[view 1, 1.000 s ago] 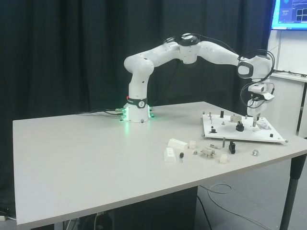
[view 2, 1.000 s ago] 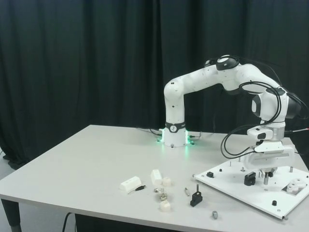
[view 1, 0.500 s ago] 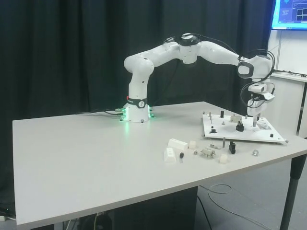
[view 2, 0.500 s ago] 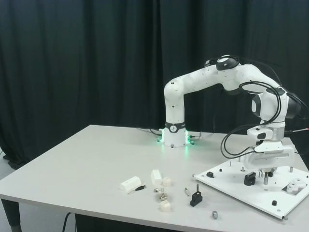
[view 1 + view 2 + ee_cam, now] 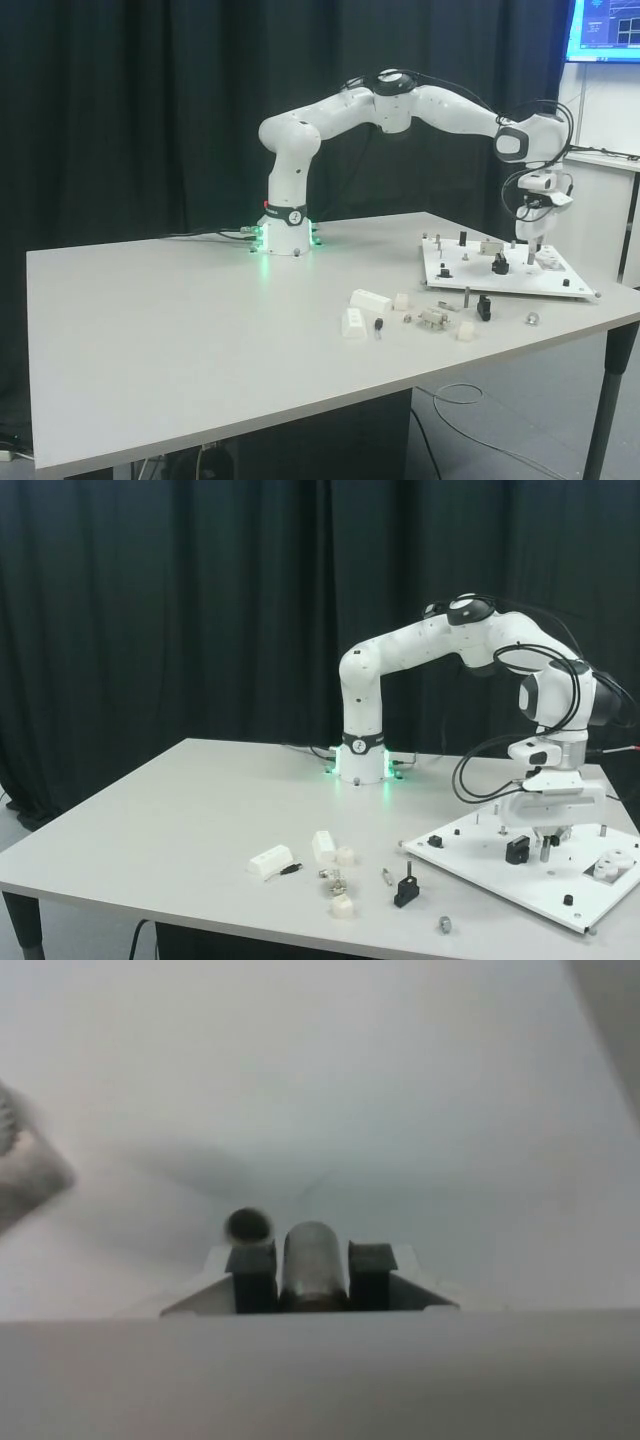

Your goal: Place round peg 4.

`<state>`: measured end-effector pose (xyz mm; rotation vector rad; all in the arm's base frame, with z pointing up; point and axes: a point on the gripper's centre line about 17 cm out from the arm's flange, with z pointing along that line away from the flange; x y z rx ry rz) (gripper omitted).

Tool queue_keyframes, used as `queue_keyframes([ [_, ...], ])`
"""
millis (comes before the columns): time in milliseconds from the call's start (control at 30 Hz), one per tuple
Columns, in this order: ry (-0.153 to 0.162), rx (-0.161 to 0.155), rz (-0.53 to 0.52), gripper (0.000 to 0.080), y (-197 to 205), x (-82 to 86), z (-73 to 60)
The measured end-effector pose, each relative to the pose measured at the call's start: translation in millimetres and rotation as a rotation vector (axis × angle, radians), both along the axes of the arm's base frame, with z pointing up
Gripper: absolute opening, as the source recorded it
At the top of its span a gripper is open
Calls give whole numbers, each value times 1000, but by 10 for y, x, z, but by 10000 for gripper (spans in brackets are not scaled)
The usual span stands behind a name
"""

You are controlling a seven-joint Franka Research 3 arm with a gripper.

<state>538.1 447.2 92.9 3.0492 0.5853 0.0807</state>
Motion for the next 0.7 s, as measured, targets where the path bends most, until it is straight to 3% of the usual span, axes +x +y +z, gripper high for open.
queue_keyframes([
  [300, -43, -31, -11, 150, -293, 289, 86],
  [700, -44, -53, -30, 150, -768, 601, 98],
])
